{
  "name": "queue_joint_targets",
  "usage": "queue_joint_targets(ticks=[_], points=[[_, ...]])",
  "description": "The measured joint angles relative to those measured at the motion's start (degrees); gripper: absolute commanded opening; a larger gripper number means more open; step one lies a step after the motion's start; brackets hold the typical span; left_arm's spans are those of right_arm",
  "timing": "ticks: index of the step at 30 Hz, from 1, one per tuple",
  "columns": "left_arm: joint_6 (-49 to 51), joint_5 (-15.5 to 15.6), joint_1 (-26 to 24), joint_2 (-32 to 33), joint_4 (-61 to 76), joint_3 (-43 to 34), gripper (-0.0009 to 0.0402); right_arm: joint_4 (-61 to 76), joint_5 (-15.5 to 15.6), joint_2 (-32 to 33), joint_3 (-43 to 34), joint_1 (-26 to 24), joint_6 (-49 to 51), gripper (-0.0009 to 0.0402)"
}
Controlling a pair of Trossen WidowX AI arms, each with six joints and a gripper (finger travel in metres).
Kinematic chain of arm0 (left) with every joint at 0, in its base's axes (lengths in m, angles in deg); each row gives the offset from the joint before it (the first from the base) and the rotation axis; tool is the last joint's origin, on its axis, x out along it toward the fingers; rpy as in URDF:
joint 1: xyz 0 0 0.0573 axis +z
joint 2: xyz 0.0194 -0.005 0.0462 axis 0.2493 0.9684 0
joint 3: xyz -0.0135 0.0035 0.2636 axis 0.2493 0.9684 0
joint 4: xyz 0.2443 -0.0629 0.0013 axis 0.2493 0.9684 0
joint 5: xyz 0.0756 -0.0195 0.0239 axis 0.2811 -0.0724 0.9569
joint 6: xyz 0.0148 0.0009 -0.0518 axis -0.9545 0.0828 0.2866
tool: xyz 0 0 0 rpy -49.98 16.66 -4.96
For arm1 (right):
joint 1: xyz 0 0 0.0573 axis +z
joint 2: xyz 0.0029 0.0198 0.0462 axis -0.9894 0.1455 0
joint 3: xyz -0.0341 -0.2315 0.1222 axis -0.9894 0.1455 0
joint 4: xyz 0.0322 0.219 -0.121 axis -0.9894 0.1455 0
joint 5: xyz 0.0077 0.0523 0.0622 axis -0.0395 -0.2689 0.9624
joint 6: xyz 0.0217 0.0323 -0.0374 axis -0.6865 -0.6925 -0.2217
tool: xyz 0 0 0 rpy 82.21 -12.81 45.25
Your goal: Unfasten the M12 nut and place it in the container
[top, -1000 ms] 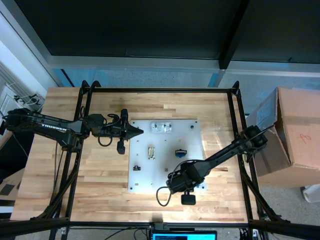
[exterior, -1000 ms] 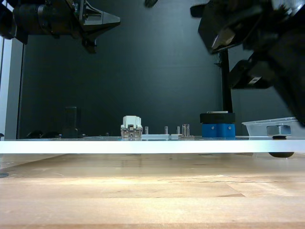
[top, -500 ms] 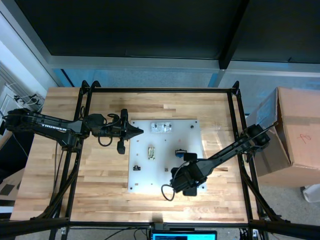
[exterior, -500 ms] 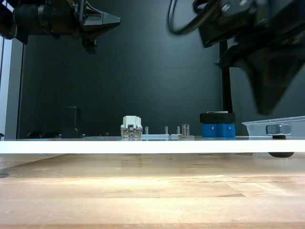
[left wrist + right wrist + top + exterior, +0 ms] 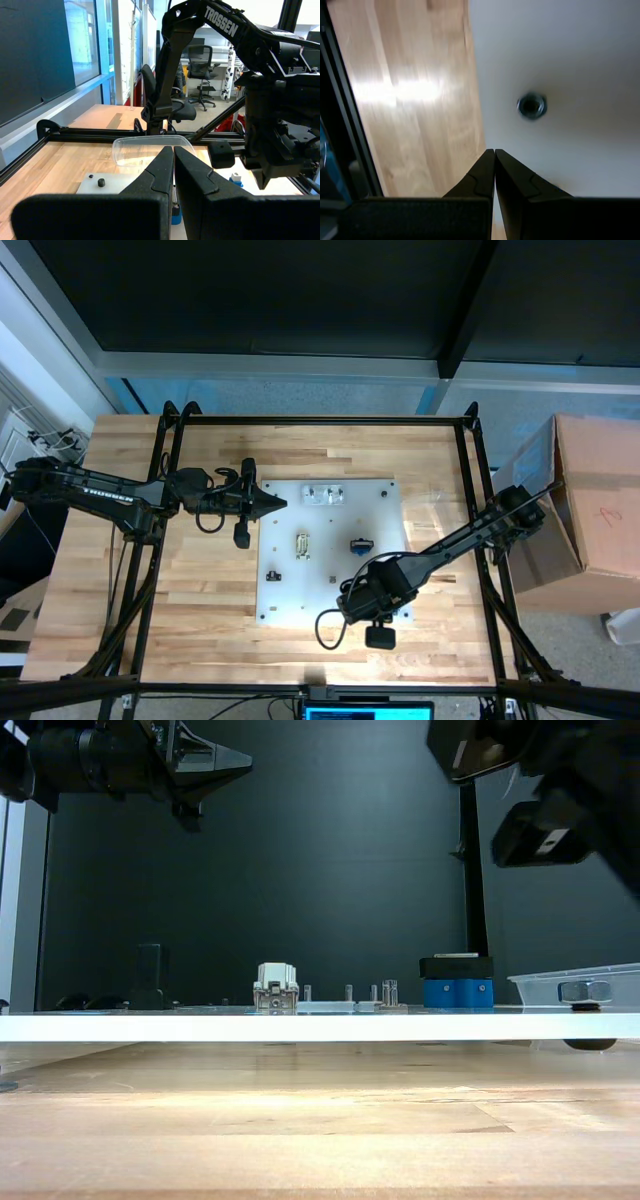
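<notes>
The M12 nut is seen on its stud, just ahead of the right pincer, which is closed on nothing above the board; the left pincer, likewise closed, is held well apart over the board's left edge.

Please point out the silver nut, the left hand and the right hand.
silver nut (image 5: 585,991): low view, side face, on its stud (image 5: 585,1007).
left hand (image 5: 283,503): high view, shut fingertips, over the board's (image 5: 300,597) left edge.
right hand (image 5: 494,151): right wrist view, shut fingertips, above the board near the silver nut.
</notes>
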Motion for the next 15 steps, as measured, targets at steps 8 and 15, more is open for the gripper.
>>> queue_joint_targets(ticks=[8, 15], points=[[0.0, 0.0, 0.0, 0.0, 0.0, 0.0, 0.0000, -3.7, -1.7, 3.6, 0.2, 0.2, 0.0, 0.0000], [0.0, 0.0, 0.0, 0.0, 0.0, 0.0, 0.0000, -4.4, -2.8, 4.9, 0.5, 0.2, 0.6, 0.0000]])
